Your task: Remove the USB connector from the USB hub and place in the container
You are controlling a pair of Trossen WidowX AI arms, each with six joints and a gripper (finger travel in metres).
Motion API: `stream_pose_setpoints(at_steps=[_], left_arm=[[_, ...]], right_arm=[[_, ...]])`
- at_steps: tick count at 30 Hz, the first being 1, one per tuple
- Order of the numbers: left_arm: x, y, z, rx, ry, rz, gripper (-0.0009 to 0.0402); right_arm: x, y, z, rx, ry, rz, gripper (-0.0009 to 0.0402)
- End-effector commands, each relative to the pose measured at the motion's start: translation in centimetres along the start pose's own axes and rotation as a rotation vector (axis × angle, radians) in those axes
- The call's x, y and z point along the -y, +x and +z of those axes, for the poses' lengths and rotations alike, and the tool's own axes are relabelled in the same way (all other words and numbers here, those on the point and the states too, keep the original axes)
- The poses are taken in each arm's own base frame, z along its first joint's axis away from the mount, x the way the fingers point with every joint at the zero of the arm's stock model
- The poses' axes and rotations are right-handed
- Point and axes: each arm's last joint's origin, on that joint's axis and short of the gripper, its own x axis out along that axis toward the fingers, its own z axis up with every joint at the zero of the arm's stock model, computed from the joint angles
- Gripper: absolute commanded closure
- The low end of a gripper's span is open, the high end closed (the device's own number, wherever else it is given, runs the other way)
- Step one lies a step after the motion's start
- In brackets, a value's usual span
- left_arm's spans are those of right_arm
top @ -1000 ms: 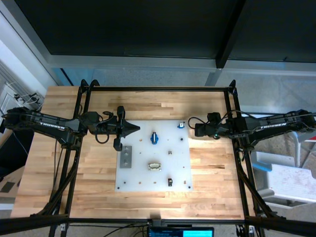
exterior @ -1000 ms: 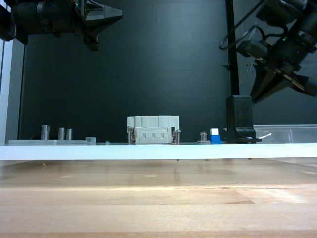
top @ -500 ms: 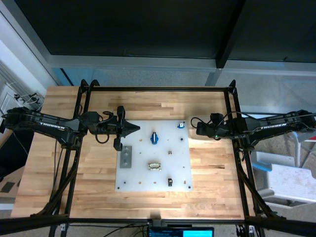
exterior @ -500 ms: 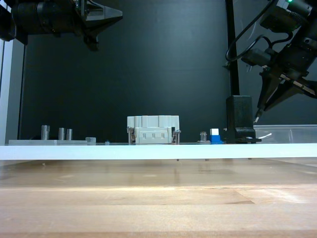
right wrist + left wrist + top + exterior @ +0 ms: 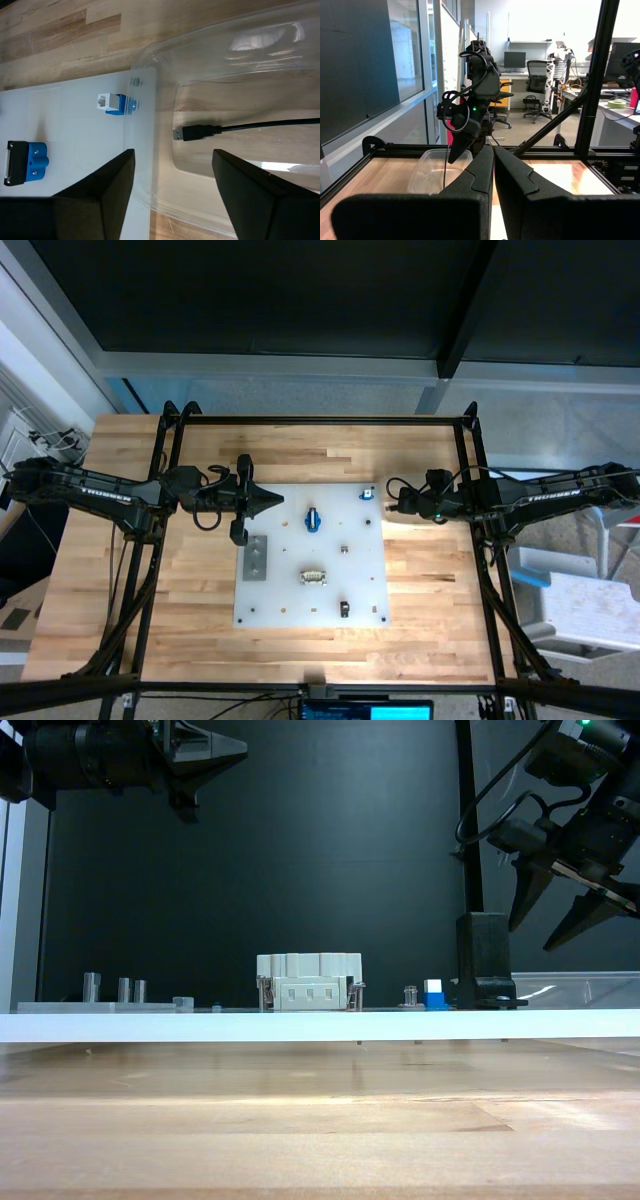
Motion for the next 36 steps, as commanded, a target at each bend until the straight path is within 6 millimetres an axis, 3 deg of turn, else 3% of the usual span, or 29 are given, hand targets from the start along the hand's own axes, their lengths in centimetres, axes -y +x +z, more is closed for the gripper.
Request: stream_pose_setpoints(at_steps=[1,24,36], left_arm=[[0.0,0.0,0.0,0.0,0.0,0.0,0.0393],[0.0,0.0,0.0,0.0,0.0,0.0,0.0392],[0.0,0.0,0.0,0.0,0.0,0.0,0.0392]], right_arm=[[0.0,0.0,0.0,0.0,-0.004,-0.002,0.0156],[-0.2,-0.2,0.1,0.0,0.001,0.007,0.0153],[-2.0,-2.4,1.2,0.001,-0.048,0.03,0.0153]])
